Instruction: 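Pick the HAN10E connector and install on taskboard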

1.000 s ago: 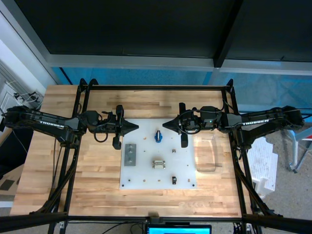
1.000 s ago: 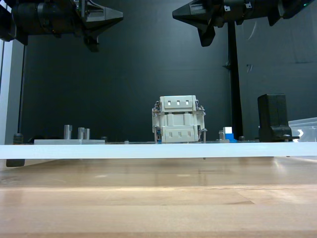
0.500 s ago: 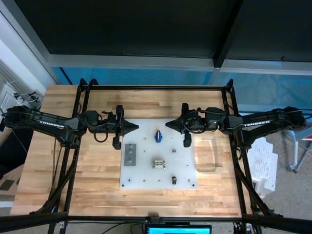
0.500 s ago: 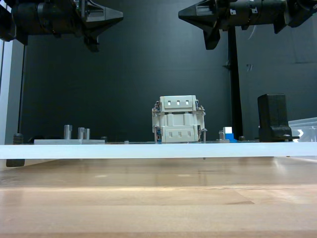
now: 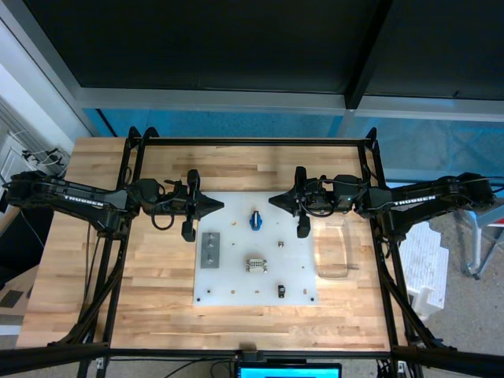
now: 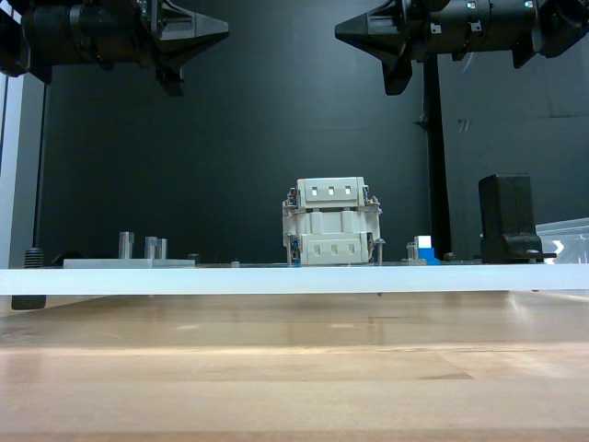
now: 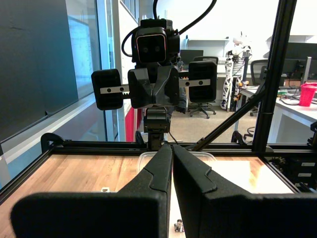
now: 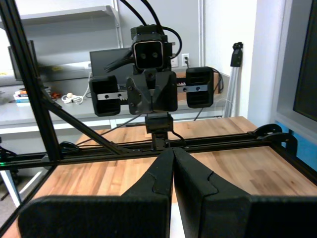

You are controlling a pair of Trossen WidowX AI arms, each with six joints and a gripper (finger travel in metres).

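A wooden table (image 5: 142,276) is seen from above, with the white taskboard (image 5: 236,287) laid on it. Above its far edge, the left gripper (image 5: 216,205) and right gripper (image 5: 276,201) are pointed at each other, well apart, each pressed closed and empty. The HAN10E connector (image 5: 255,265) is seated near the taskboard's middle.

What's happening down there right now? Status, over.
Left tool shut, empty, high over far side of taskboard. Right tool same, opposite it. HAN10E connector sits mid-board. Nothing blocking it.

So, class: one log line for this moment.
left hand shut, high at board's left; right hand shut, high at its right; connector on board
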